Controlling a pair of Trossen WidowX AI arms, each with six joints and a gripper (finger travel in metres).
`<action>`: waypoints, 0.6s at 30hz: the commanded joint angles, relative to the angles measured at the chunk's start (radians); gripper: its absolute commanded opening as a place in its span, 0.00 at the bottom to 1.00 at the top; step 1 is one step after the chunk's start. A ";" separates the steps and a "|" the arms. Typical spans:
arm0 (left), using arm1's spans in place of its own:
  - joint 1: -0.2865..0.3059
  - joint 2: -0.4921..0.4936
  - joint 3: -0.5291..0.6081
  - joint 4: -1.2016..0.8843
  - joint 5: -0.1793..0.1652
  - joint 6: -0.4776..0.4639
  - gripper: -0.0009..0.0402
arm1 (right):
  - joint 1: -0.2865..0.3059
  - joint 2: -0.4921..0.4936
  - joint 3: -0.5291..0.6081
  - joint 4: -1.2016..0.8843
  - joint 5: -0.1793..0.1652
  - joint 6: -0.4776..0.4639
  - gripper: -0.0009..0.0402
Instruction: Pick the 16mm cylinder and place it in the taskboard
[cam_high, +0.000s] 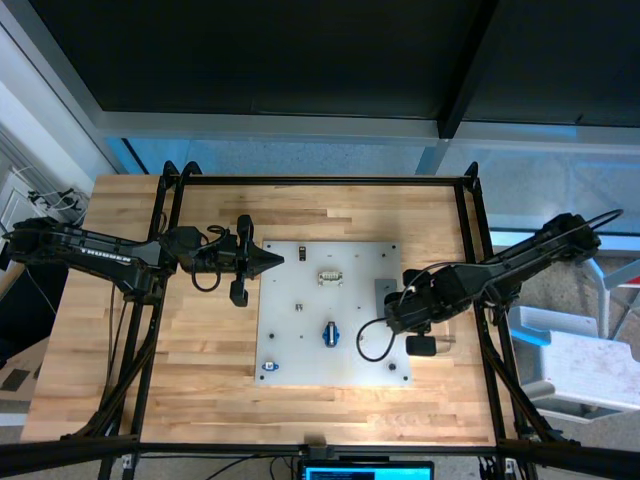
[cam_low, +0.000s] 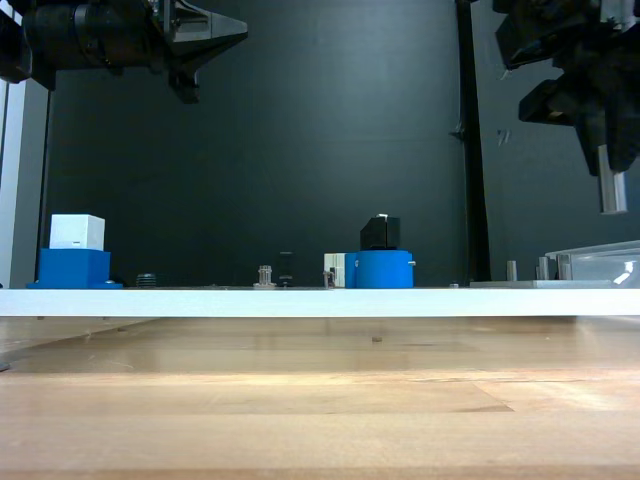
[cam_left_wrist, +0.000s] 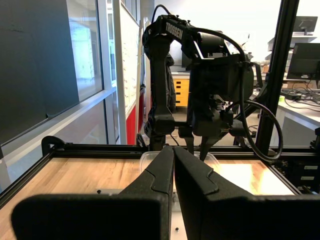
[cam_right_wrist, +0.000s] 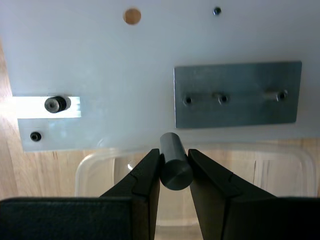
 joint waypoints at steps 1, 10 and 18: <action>0.000 0.000 0.000 0.000 0.000 0.000 0.02 | -0.005 0.031 0.021 0.011 0.000 -0.021 0.08; 0.000 0.000 0.000 0.000 0.000 0.000 0.02 | -0.019 0.111 0.081 0.040 -0.002 -0.044 0.08; 0.000 0.000 0.000 0.000 0.000 0.000 0.02 | -0.033 0.187 0.145 0.060 -0.004 -0.055 0.08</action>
